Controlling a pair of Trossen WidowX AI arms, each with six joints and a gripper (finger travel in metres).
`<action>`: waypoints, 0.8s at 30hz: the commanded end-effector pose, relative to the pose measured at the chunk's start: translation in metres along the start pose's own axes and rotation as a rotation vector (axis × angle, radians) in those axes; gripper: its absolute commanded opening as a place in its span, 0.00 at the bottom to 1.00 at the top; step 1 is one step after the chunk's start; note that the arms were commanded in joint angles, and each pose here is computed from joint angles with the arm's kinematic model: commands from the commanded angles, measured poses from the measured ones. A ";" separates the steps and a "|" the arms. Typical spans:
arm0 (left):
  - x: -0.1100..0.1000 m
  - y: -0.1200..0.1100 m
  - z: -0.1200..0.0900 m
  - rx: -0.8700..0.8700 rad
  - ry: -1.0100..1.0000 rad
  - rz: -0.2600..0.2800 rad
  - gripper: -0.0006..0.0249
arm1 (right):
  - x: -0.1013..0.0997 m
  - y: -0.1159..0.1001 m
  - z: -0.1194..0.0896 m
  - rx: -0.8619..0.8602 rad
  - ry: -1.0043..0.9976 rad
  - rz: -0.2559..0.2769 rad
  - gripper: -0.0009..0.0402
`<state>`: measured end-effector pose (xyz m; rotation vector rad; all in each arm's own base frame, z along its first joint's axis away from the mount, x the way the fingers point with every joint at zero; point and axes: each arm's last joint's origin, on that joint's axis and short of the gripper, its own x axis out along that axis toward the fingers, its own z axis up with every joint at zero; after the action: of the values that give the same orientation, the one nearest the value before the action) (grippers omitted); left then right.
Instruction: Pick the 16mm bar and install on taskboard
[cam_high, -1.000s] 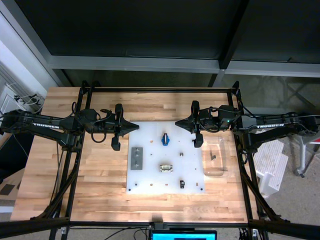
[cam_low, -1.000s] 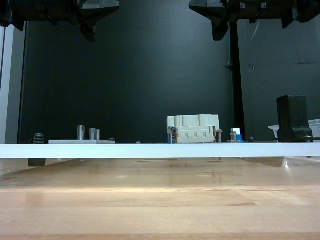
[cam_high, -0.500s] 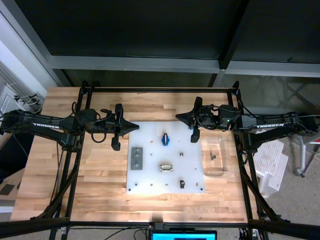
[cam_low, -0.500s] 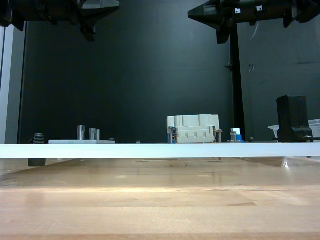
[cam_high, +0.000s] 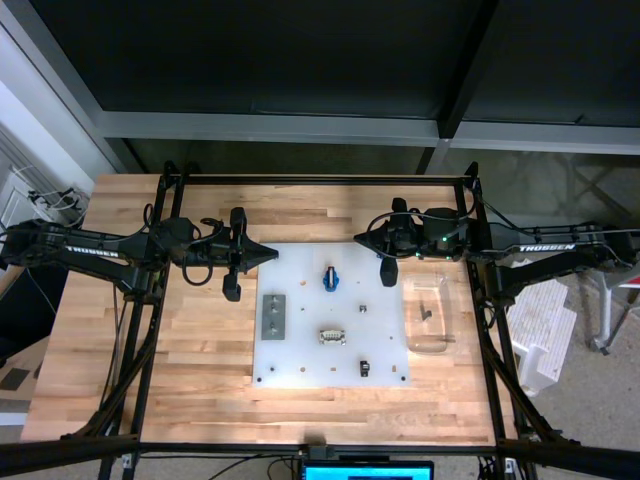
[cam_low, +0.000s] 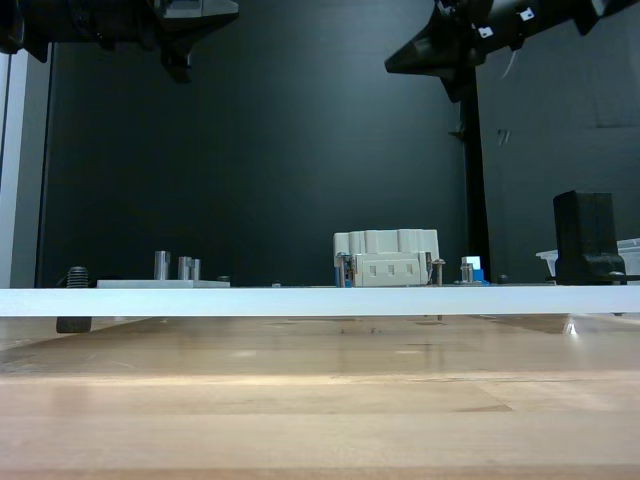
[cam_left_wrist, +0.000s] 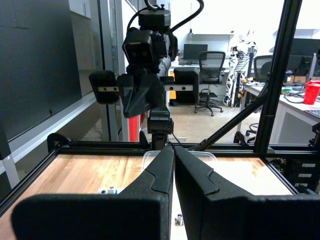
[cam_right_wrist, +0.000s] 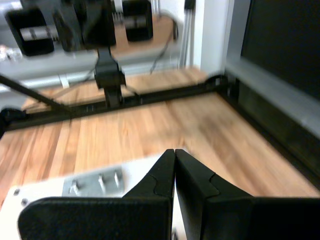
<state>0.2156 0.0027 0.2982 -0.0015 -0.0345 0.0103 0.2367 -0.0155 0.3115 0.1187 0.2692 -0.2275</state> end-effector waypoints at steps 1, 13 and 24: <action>0.000 0.000 0.000 0.000 0.000 0.000 0.03 | -0.003 0.002 -0.002 0.012 0.096 -0.003 0.02; 0.000 0.000 0.000 0.000 0.000 0.000 0.03 | -0.023 0.011 -0.020 -0.012 0.471 -0.010 0.02; 0.000 0.000 0.000 0.000 0.000 0.000 0.03 | -0.041 0.025 -0.036 -0.023 0.713 0.070 0.02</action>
<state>0.2156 0.0027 0.2981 -0.0014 -0.0341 0.0099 0.1970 0.0192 0.2925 0.1860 0.9456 -0.1345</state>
